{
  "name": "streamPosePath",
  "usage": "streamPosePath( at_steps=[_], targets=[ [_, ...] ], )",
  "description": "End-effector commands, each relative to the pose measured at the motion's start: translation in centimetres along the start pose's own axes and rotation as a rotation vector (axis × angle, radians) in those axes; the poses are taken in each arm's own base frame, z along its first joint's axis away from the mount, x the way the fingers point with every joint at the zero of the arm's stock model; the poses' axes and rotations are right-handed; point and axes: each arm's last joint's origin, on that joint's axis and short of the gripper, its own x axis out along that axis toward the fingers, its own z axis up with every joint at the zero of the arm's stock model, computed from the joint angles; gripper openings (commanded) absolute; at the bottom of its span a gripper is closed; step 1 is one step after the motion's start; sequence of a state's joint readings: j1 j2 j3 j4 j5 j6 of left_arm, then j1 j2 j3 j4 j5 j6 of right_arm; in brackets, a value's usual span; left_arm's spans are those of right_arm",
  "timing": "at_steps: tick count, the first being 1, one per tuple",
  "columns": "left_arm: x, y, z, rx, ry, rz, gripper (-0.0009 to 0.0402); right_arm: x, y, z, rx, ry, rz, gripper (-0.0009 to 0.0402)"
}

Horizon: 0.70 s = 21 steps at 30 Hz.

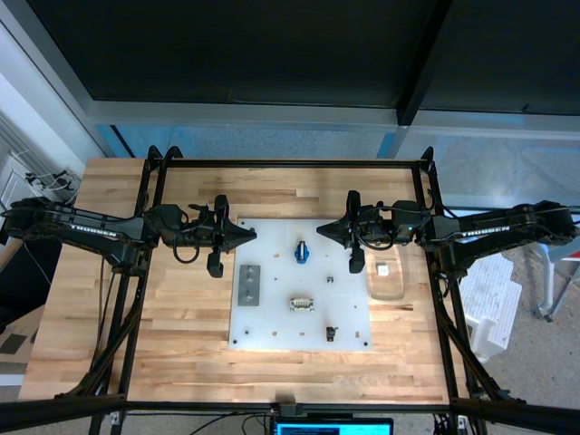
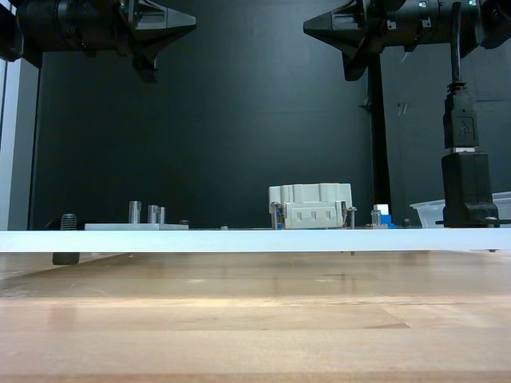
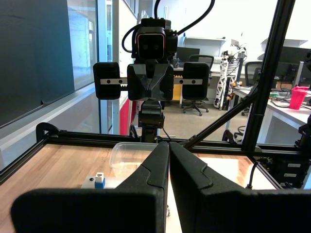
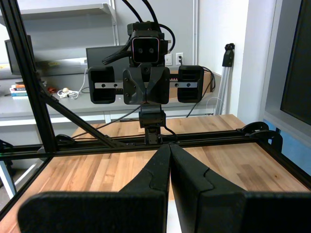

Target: Pick the USB connector and install on taskboard

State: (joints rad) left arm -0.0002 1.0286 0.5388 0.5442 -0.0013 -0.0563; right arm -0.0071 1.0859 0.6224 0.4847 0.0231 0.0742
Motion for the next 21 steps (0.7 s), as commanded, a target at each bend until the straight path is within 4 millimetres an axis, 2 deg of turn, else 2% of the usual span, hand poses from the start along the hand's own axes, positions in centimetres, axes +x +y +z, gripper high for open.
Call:
streamPosePath(
  at_steps=[1,21],
  targets=[
    [0.01,0.00,0.00,0.000,0.000,0.000,0.0000,0.02,0.01,0.04,0.005,0.000,-0.001,0.0000],
    [0.01,0.01,-0.01,0.000,0.000,0.000,0.0000,0.01,0.09,0.04,0.007,0.001,0.026,0.0000]
  ],
)
